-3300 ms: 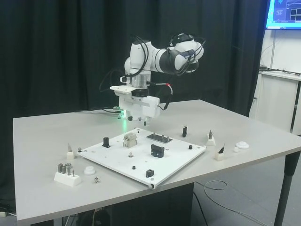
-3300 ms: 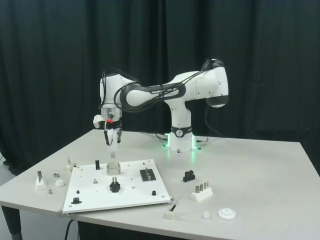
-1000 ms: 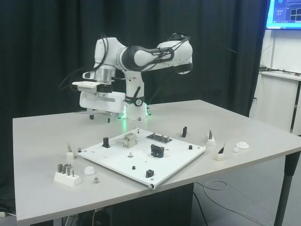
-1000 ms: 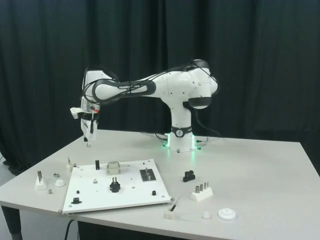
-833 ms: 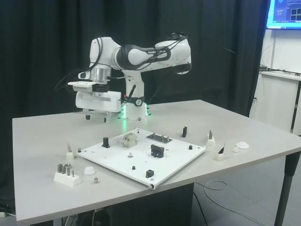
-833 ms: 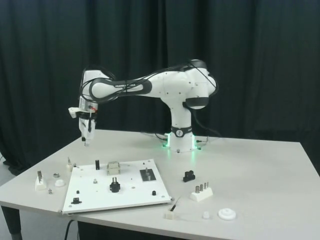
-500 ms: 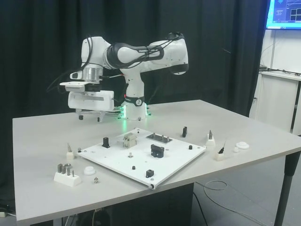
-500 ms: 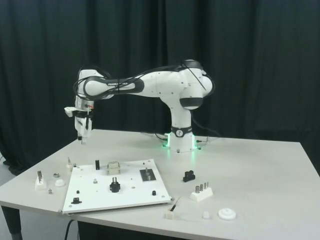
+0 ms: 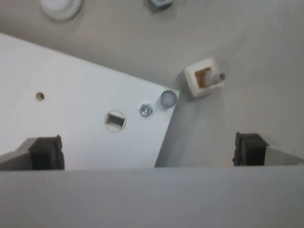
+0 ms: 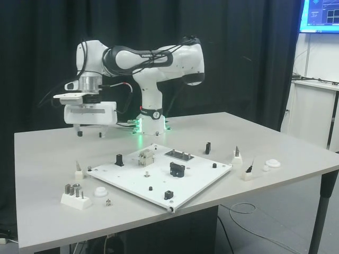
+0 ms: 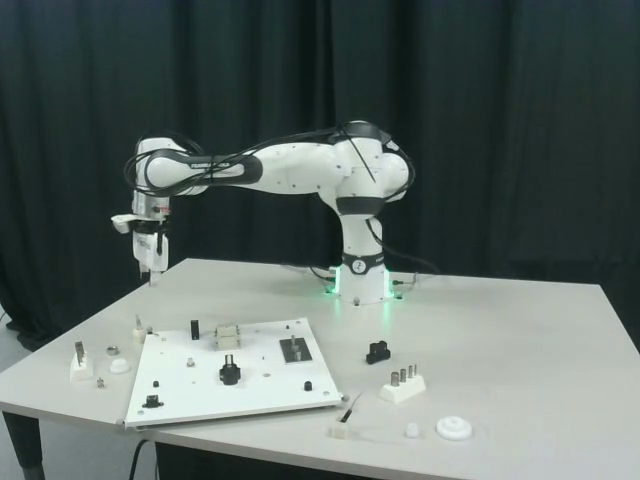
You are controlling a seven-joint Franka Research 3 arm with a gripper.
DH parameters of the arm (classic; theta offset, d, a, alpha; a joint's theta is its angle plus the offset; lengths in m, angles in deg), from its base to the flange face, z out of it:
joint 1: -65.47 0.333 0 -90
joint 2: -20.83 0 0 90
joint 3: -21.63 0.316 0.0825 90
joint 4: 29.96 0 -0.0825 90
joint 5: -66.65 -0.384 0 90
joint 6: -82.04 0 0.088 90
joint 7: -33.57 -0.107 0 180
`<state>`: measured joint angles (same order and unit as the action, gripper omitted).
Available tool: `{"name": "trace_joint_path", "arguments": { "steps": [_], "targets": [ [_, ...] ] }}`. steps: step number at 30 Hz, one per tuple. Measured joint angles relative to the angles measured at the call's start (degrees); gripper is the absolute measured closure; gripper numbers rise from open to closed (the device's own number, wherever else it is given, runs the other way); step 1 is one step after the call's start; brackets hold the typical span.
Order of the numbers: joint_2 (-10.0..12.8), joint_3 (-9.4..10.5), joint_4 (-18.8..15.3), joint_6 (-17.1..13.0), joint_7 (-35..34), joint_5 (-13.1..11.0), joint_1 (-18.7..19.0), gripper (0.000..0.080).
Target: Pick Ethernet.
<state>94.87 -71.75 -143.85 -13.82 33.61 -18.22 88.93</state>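
The Ethernet plug stands in a small white holder (image 10: pixel 78 170) (image 11: pixel 140 326) on the grey table, just off the left corner of the white board (image 10: pixel 159 182) (image 11: pixel 260 388). In the wrist view the holder (image 9: pixel 203 78) lies beside the board's corner (image 9: pixel 71 85), ahead of the fingers and nearer one black fingertip (image 9: pixel 248 148). My gripper (image 10: pixel 90 134) (image 11: pixel 152 275) (image 9: pixel 147 150) hangs high above the table, behind that corner. It is open, with nothing between its fingers.
The board carries several black and grey fixtures (image 10: pixel 176 170). A white gear (image 9: pixel 61 5) (image 10: pixel 100 191) and a white block of pegs (image 10: pixel 74 197) lie near the table's front left. More small stands (image 10: pixel 237 154) sit at the right. The arm's base (image 10: pixel 151 119) stands behind.
The arm has swung from above the board's middle to the left, and now hangs over the table by the board's left corner. Nothing on the table has moved.
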Motion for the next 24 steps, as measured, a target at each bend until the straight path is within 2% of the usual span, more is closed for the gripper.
{"name": "trace_joint_path", "arguments": {
  "steps": [13,24],
  "targets": [
    [0.0,3.00,9.2,1.9,2.8,0.1,-8.4,0.0003],
    [0.0,5.22,14.5,3.6,6.7,0.9,-13.6,0.0003]
  ]
}}
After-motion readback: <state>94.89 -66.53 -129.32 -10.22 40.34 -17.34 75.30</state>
